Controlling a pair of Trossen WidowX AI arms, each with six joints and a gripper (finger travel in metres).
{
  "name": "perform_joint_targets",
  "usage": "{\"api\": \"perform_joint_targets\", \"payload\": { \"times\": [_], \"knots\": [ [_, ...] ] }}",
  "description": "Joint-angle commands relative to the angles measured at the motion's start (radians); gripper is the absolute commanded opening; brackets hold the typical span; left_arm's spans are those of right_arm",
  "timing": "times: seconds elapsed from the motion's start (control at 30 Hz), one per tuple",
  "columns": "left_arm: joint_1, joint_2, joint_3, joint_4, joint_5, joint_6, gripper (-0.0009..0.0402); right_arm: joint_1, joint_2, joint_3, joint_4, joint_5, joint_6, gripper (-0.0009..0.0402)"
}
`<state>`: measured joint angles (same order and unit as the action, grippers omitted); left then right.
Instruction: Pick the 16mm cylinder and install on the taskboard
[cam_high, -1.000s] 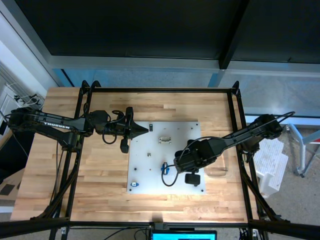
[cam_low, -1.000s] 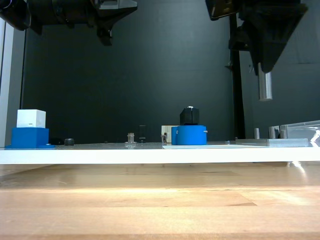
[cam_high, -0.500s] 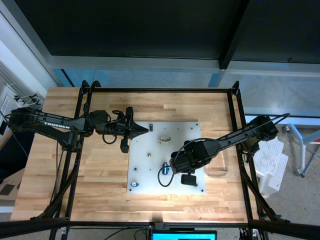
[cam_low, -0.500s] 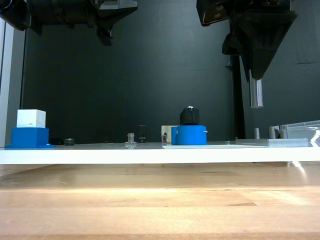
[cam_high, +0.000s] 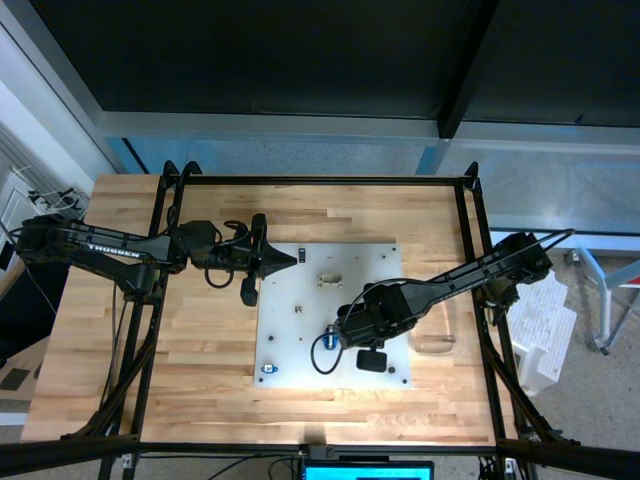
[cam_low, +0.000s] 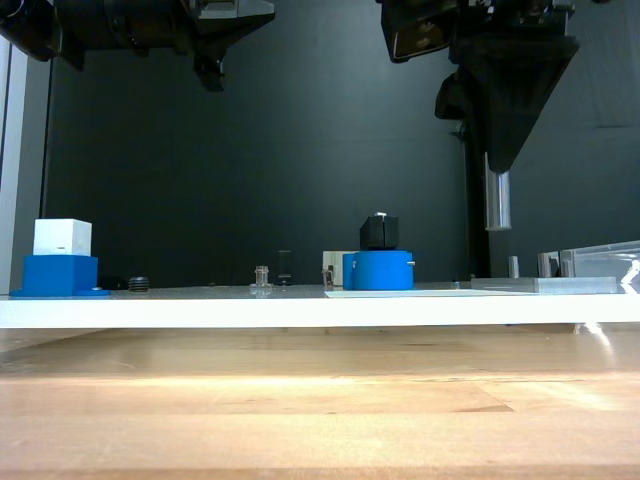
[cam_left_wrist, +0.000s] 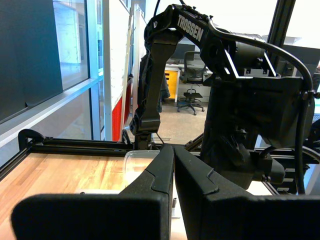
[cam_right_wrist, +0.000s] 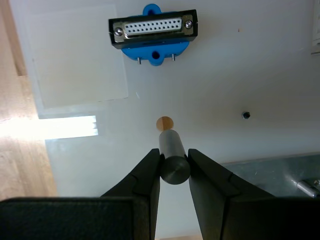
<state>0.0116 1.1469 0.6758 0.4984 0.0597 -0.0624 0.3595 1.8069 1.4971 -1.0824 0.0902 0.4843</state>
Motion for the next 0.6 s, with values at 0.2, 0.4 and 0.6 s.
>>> {"api": "perform_joint_targets", "payload": {
  "times": [0.2, 0.4, 0.6],
  "knots": [
    [0.000, 0.000, 0.000, 0.000, 0.000, 0.000, 0.0000, 0.000, 0.016, -0.003, 0.021, 0.032, -0.002, 0.0008],
    [0.000, 0.000, 0.000, 0.000, 0.000, 0.000, 0.0000, 0.000, 0.035, -0.003, 0.035, 0.014, -0.002, 0.0008],
    [0.000, 0.000, 0.000, 0.000, 0.000, 0.000, 0.0000, 0.000, 0.035, -0.008, 0.040, 0.014, -0.002, 0.0008]
  ]
}}
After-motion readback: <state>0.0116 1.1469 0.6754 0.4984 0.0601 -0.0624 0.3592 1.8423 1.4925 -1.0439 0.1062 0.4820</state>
